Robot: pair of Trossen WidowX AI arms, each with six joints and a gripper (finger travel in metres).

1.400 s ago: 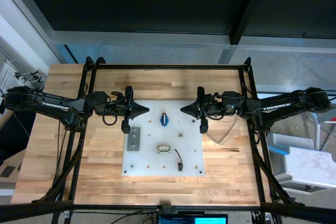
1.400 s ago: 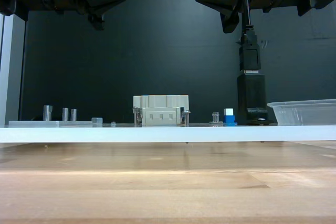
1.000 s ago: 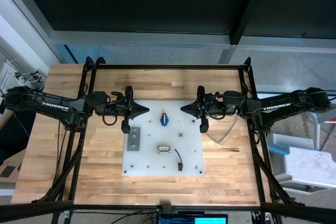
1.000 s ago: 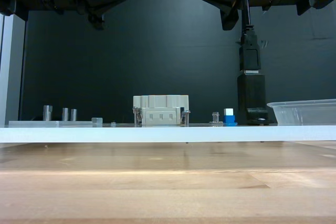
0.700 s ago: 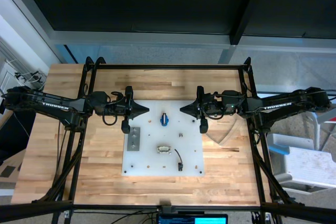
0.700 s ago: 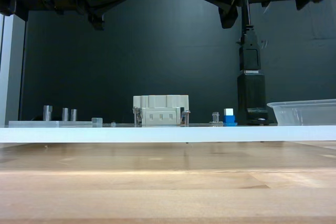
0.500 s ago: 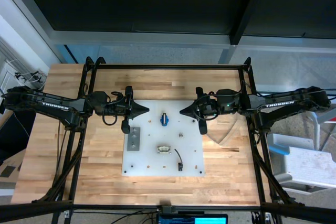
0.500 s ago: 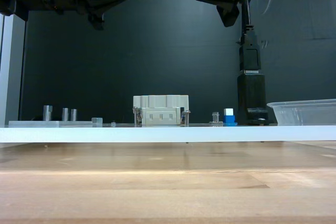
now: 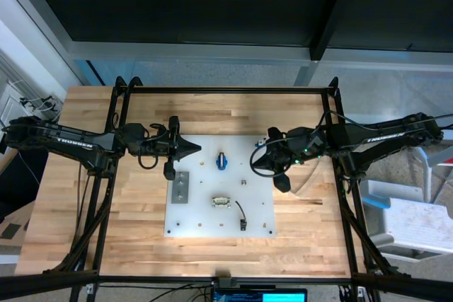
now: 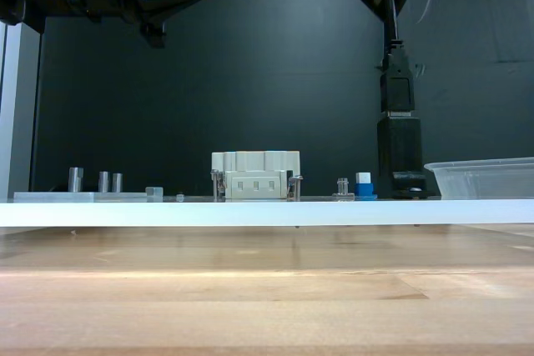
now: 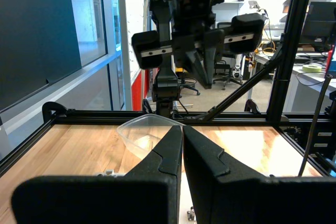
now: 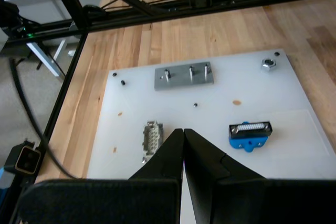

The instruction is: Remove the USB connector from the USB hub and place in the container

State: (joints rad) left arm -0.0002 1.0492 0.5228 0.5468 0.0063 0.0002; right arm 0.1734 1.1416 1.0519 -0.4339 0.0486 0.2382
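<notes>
The left gripper (image 9: 195, 148) hangs over the far-left part of the flat white task board (image 9: 195, 221), fingers pressed together on nothing. Toward the board's near edge, right of its middle, the tiny black USB connector with a thin curved cable tail (image 10: 398, 81) stands plugged upright in the small black squarish USB hub (image 10: 399, 156), untouched. The right gripper (image 9: 256, 165) tips downward high over the board's right half, fingers likewise closed and empty. The clear plastic tub container (image 9: 303, 175) sits just off the board's right edge.

Likely trouble: descending with closed fingers would shove the plug or snag its tail. A slanted pull could jam it in the hub or lift the board. A careless swing might knock the light tub away.
</notes>
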